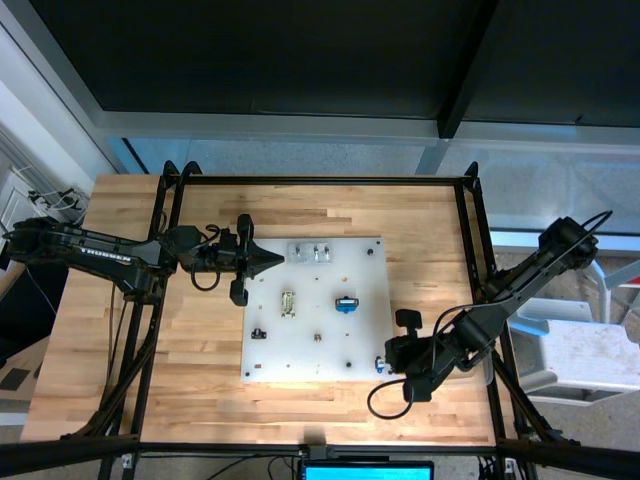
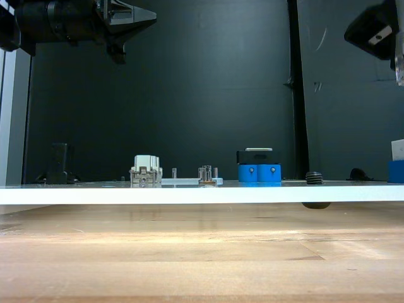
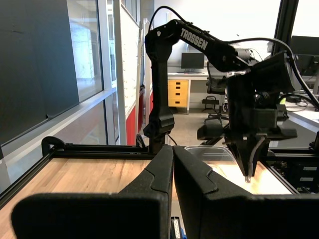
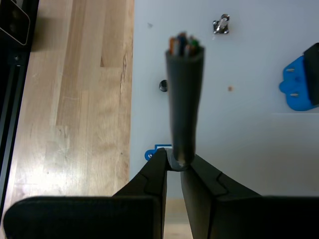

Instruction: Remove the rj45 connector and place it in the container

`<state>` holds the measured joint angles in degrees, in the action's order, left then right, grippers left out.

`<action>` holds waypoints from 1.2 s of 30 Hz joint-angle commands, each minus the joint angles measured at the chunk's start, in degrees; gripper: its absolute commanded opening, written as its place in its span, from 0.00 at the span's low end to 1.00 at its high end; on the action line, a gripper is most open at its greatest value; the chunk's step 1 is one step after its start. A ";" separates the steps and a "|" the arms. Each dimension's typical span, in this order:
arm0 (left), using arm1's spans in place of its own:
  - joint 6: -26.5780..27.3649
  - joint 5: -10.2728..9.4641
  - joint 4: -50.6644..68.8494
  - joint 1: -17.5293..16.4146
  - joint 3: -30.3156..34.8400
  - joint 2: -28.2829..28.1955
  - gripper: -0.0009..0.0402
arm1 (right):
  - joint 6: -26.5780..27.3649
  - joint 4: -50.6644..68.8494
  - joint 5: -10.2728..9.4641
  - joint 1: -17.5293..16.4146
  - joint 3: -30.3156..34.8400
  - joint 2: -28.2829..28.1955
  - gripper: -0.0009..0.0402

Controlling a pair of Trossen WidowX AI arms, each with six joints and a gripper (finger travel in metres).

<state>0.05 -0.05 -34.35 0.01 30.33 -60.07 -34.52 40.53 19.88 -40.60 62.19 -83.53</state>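
My right gripper (image 4: pixel 173 160) is shut on the rj45 connector (image 4: pixel 178 162), a small clear plug with a short grey cable stub (image 4: pixel 183 99) that ends in coloured wires. It hangs over the near right corner of the white board (image 1: pixel 300 340), above a small blue mount (image 4: pixel 151 153). In the high view the right gripper (image 1: pixel 385 362) is at that corner. The container (image 3: pixel 207 151), a clear shallow tub, shows in the left wrist view on the table beyond the right gripper (image 3: pixel 247 174). My left gripper (image 1: pixel 278 259) is shut and empty, raised over the board's far left corner.
On the board stand a blue block (image 1: pixel 346 304), a grey multi-pin connector (image 1: pixel 290 303) and metal posts (image 1: pixel 310 250). A black frame (image 1: pixel 320 181) runs round the wooden table. A black knob (image 1: pixel 405 318) sits beside the board's right edge.
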 commanded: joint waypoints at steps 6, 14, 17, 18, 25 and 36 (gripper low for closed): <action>0.00 0.02 -0.02 -0.02 0.00 -0.02 0.02 | 0.44 4.22 0.02 -0.04 2.54 1.05 0.02; 0.00 0.02 -0.02 -0.02 0.00 -0.02 0.02 | 0.31 5.03 0.00 -0.17 2.49 1.25 0.02; 0.00 0.00 -0.02 -0.02 0.00 -0.02 0.02 | 0.00 6.58 -0.11 -0.55 2.43 1.73 0.02; 0.00 0.02 -0.02 -0.02 0.00 -0.02 0.02 | -0.04 7.15 -0.13 -0.72 2.43 2.01 0.02; 0.00 0.02 -0.02 -0.02 0.00 -0.02 0.02 | -3.76 13.07 0.07 -2.91 2.43 4.17 0.02; -0.02 0.02 -0.02 -0.02 0.00 -0.02 0.02 | -9.35 19.08 0.02 -7.85 0.57 5.75 0.02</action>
<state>0.05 -0.03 -34.37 0.01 30.33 -60.07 -43.31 59.70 19.86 -48.10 63.44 -78.30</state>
